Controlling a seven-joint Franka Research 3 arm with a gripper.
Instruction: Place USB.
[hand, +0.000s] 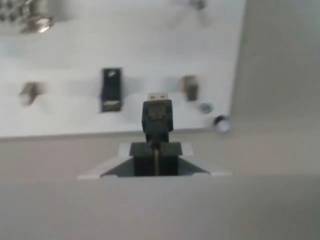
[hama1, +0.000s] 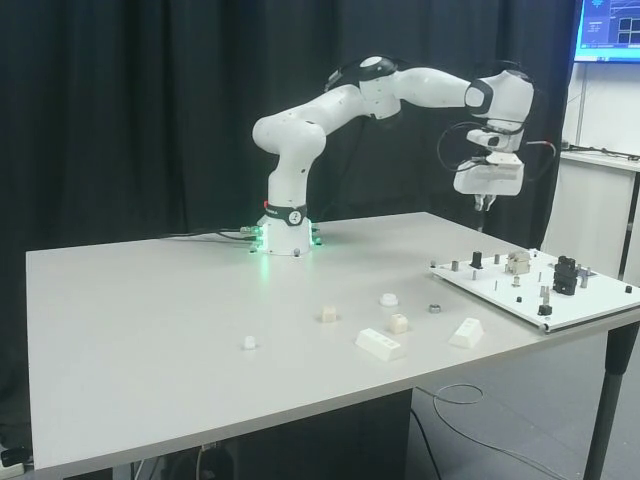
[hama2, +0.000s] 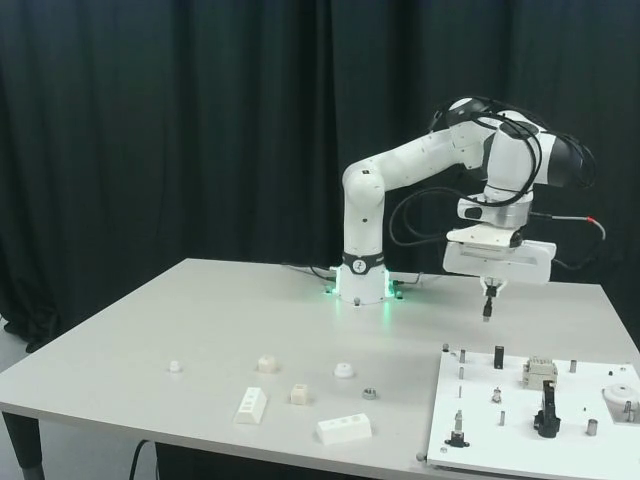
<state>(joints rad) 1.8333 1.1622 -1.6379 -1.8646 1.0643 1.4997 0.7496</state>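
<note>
The white arm's end effector (hama2: 487, 292) is closed on a small black plastic USB plug (hand: 158, 116), gripping its moulded body so the bare metal tip (hand: 158, 96) points straight down, likely so it can be pushed into a socket. The plug hangs in the air above the near edge of the flat white assembly board (hama2: 520, 447), well clear of it. A black upright socket block (hand: 111, 89) stands on the board close by, probably the target. Small white blocks (hama2: 344, 428) lie scattered on the smooth grey counter (hama2: 200, 320).
</note>
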